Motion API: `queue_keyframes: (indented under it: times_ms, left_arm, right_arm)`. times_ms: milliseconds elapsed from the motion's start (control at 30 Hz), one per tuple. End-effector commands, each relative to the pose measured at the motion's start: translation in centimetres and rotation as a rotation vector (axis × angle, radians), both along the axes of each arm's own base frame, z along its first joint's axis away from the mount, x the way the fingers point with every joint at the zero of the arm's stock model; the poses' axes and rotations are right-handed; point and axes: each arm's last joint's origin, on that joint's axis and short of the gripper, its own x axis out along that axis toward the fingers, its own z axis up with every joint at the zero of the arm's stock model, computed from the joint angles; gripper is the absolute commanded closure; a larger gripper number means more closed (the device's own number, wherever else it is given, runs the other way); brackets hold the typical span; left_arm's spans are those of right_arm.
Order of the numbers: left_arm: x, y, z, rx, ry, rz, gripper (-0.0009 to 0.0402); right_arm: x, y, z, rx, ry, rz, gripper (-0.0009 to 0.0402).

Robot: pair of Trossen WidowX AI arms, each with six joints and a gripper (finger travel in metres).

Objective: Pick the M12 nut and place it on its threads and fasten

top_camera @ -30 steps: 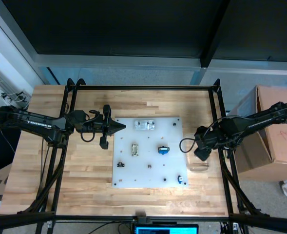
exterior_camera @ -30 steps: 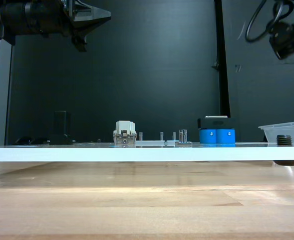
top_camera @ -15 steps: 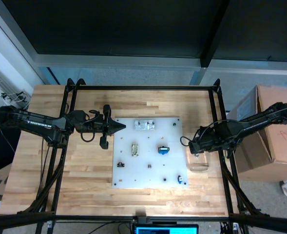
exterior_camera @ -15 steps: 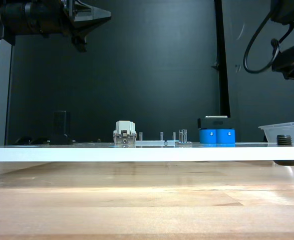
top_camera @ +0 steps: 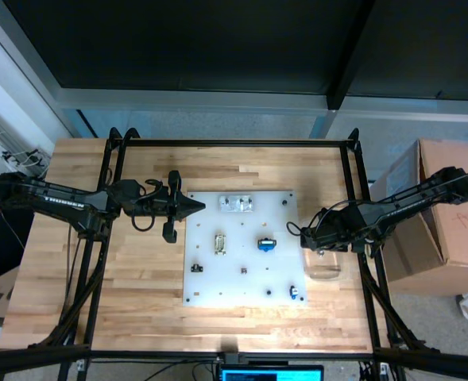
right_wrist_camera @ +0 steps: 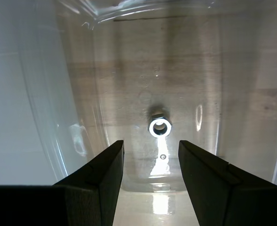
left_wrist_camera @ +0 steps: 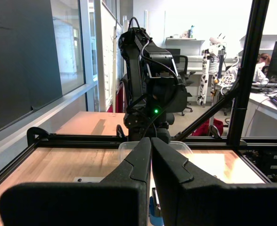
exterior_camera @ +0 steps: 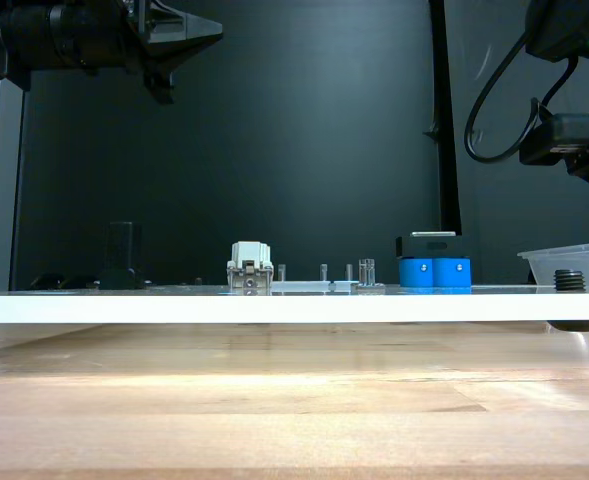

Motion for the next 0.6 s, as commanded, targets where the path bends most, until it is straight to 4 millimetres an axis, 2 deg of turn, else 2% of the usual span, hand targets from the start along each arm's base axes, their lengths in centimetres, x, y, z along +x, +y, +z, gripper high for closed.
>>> queue_keyframes:
  times_ms: [33,100,300,600]
  left_arm:
    - [0.00,0.00,0.01,0.000,0.000,0.000,0.0393]
    - [0.00,0.00,0.02,0.000,-0.001,0.000,0.0393]
    - [0.01,0.00,0.00,0.000,0.000,0.000,0.0393]
    - [0.01,0.00,0.00,0.000,0.000,0.000,0.0393]
  right_arm:
    - [0.03,0.02,0.00,-0.004,-0.001,0.047,0.0231]
    - [0.03,0.02,0.00,-0.020,-0.004,0.197,0.0233]
    - [0.00,0.06,-0.01,-0.082,-0.018,0.875,0.0232]
    - [-0.04,0.25,0.00,-0.130,-0.058,1.636,0.0232]
